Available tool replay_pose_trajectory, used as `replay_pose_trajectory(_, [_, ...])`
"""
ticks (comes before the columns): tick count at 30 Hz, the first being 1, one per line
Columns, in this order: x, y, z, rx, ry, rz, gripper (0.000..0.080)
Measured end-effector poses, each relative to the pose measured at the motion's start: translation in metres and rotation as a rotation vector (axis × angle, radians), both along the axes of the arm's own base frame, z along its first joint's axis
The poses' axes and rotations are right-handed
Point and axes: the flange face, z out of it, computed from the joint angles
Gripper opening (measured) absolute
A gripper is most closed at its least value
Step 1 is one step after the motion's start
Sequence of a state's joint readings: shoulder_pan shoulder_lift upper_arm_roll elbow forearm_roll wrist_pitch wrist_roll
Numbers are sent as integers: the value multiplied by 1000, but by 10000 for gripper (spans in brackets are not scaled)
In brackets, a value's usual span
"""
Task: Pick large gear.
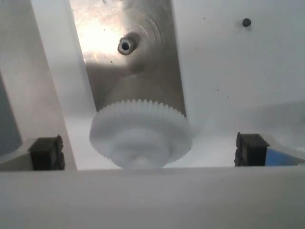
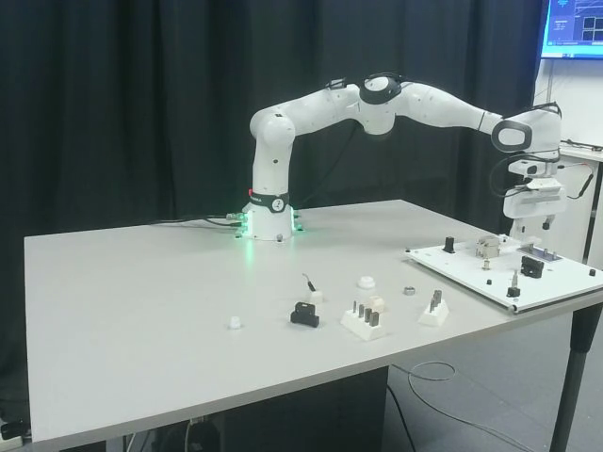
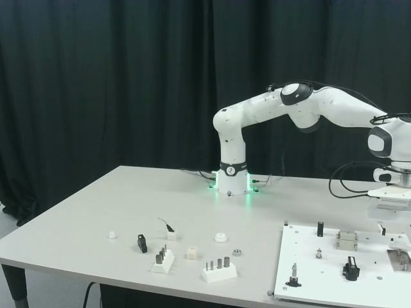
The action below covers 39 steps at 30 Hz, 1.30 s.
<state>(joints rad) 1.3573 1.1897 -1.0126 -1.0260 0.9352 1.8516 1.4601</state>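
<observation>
Large gear (image 1: 140, 134) lying flat, centred directly below gripper (image 1: 147, 152); fingertips (image 1: 46, 153) spread apart, straddling it, untouched

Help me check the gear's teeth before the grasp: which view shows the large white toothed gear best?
The wrist view: the large white toothed gear fills the middle, teeth plain around its rim, between the black fingers. In both room views the gripper hangs over the white board, and the gear cannot be made out there.

No words, labels or numbers you can read anywhere, the wall screen (image 2: 575, 28) shows only marks too small to make out
</observation>
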Motion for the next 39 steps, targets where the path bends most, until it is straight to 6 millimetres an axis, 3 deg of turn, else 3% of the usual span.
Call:
replay_pose_trajectory(24, [-8, 6, 0, 8, 20, 9, 800])
replay_pose_trajectory(39, [-24, 21, 0, 24, 30, 9, 800])
